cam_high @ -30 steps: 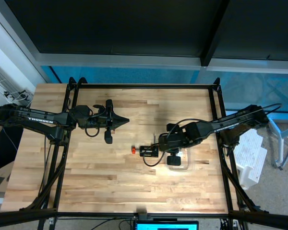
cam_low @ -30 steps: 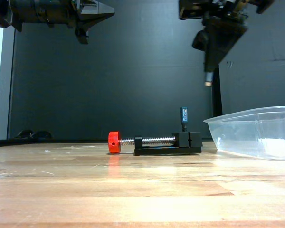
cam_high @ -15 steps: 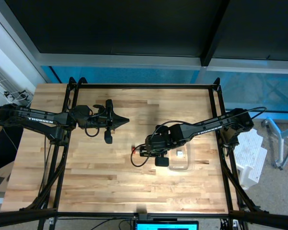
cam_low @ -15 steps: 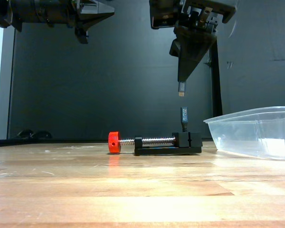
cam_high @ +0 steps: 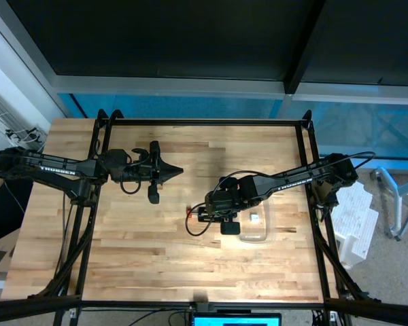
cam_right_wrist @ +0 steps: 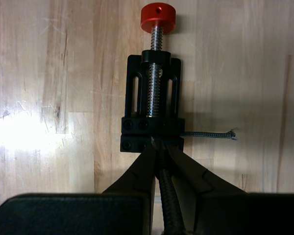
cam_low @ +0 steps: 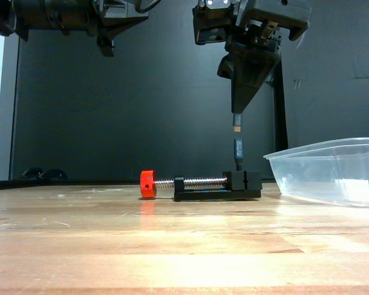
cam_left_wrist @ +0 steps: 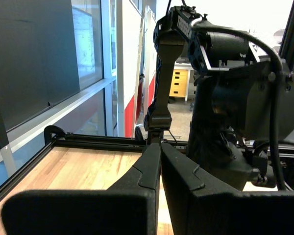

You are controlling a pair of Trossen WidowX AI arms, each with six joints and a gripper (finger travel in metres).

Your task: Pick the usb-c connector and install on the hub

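Note:
The hub (cam_low: 215, 185) is a small black block with a red knob (cam_low: 147, 184) and a threaded rod, lying on the wood table; a small upright port piece (cam_low: 238, 150) stands on its right end. My right gripper (cam_low: 238, 109) hangs straight above that end, shut on the usb-c connector (cam_low: 237, 121), whose pale tip is a short gap above the port piece. In the right wrist view the hub (cam_right_wrist: 152, 122) lies just past my right gripper (cam_right_wrist: 159, 147), which pinches a braided cable (cam_right_wrist: 169, 196). My left gripper (cam_high: 177, 171) hovers shut and empty at the back left.
A clear plastic tray (cam_low: 332, 169) stands right of the hub, its wall close to the right arm; a small pale piece (cam_high: 254, 218) lies inside it. A short loose cord (cam_right_wrist: 208, 135) sticks out from the hub's side. The black frame rails (cam_high: 306, 146) border the table.
My right gripper carried the connector left from above the tray to over the hub's right end, then came down a little. The left arm stayed still.

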